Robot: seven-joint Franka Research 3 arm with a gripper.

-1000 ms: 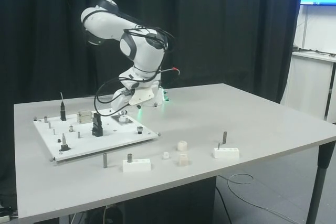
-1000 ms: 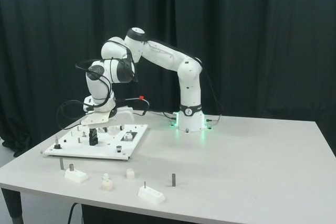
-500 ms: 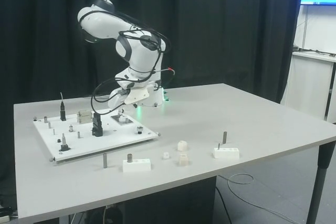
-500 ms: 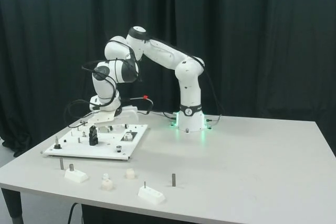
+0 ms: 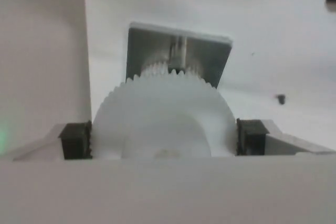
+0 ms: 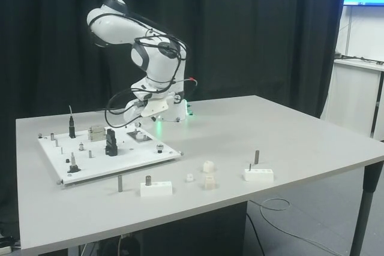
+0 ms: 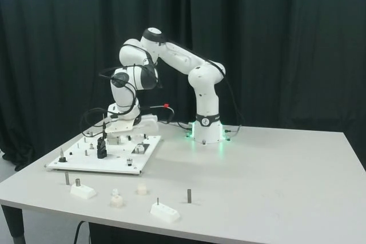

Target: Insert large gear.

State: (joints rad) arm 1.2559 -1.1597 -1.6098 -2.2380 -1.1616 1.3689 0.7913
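In the wrist view a large white gear (image 5: 163, 121) sits between my black finger pads (image 5: 75, 140), and my gripper (image 5: 164, 141) is shut on it. Just beyond the gear lies a grey recessed plate (image 5: 210, 59) with a small white gear (image 5: 157, 68) and a thin shaft (image 5: 178, 56). In the first room view the gripper (image 6: 136, 124) hangs low over the white board (image 6: 108, 159), close above the grey recess (image 6: 140, 136). From the second room view the gripper (image 7: 119, 132) shows above the board (image 7: 86, 164), but the gear itself is hidden there.
A black upright part (image 6: 111, 142), a grey block (image 6: 95, 133) and several short pegs stand on the board. Near the table's front edge lie white blocks with pins (image 6: 156, 188) (image 6: 258, 175) and small white parts (image 6: 207, 169). The robot base (image 7: 206, 131) stands behind the board.
The arm's elbow and wrist have swung back toward the base, and the hand has shifted a little along the board while staying low over the grey recess, gear still held.
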